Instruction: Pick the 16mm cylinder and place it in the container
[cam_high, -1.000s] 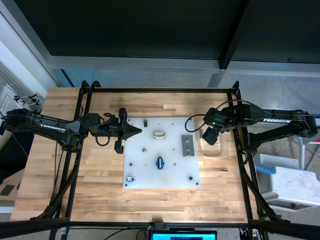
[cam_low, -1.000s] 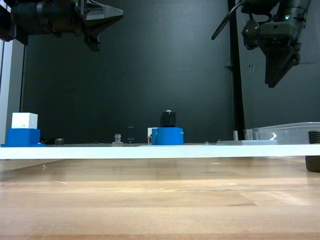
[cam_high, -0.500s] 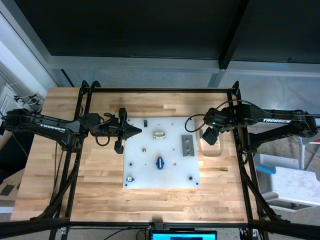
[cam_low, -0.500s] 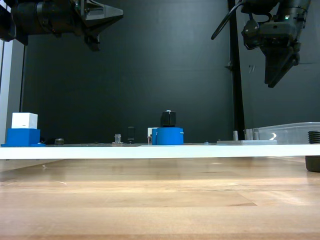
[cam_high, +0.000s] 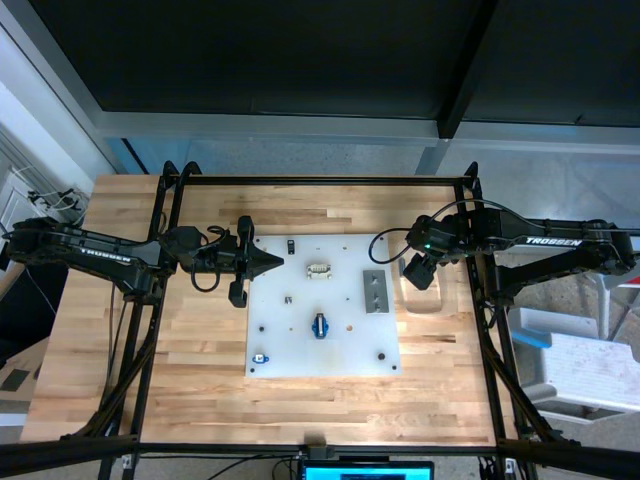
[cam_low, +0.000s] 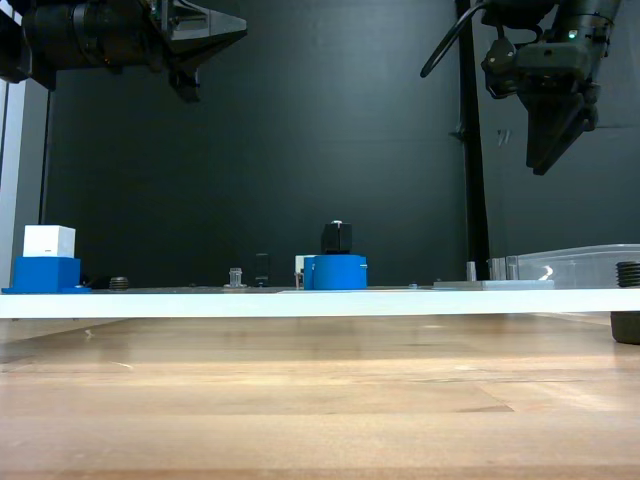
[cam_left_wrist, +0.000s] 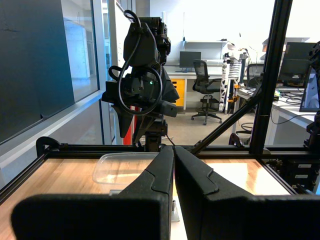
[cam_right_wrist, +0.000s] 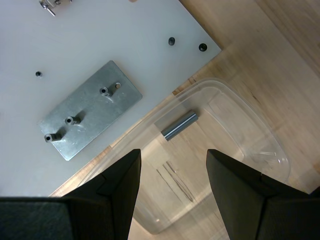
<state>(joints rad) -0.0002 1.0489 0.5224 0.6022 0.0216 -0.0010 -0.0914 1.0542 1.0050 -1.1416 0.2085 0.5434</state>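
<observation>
Two TROSSEN arms (cam_high: 548, 241): left hand (cam_left_wrist: 173, 150) closed above board (cam_high: 300, 340), right hand (cam_low: 537, 165) open over container (cam_right_wrist: 250, 130) holding 16mm cylinder (cam_right_wrist: 179, 126).

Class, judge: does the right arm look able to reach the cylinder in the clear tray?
Probably yes: the right gripper hangs open above the container, the 16mm cylinder lying uncovered inside. The left gripper, shut, sits at the left edge of the board.
</observation>
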